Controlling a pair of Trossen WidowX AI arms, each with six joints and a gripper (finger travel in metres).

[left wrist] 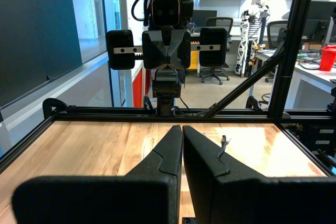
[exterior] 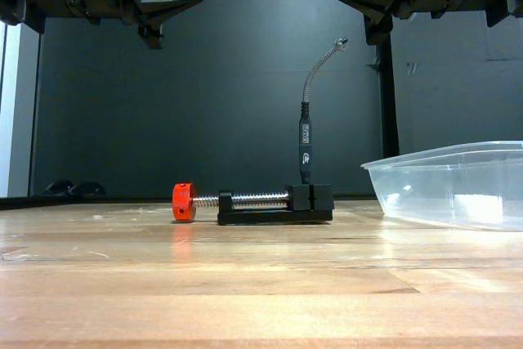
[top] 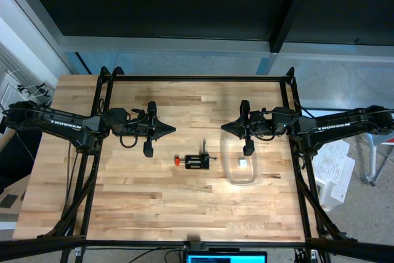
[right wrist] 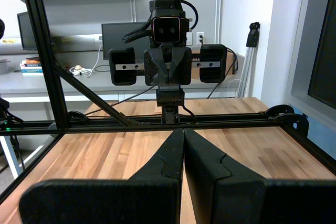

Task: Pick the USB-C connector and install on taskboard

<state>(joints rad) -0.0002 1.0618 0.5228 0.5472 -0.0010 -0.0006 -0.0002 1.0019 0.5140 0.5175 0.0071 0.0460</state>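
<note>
The taskboard (top: 196,162) is a small black block with a red-orange knob (exterior: 184,202), lying mid-table between the arms. The USB-C connector (exterior: 305,146), a thin dark plug with a bendy metal tail, stands upright on the block's right end (exterior: 310,199). My left gripper (top: 174,130) hovers high, behind and left of the block, shut and holding nothing; its fingers (left wrist: 168,148) are pressed together. My right gripper (top: 223,129) hangs at the same height, behind and right of the block, also shut and holding nothing, with its fingers (right wrist: 202,153) touching.
A clear plastic tray (top: 233,177) sits right of the taskboard with a small white square piece (top: 243,162) inside. A black frame (top: 197,79) runs along the table's far edge and sides.
</note>
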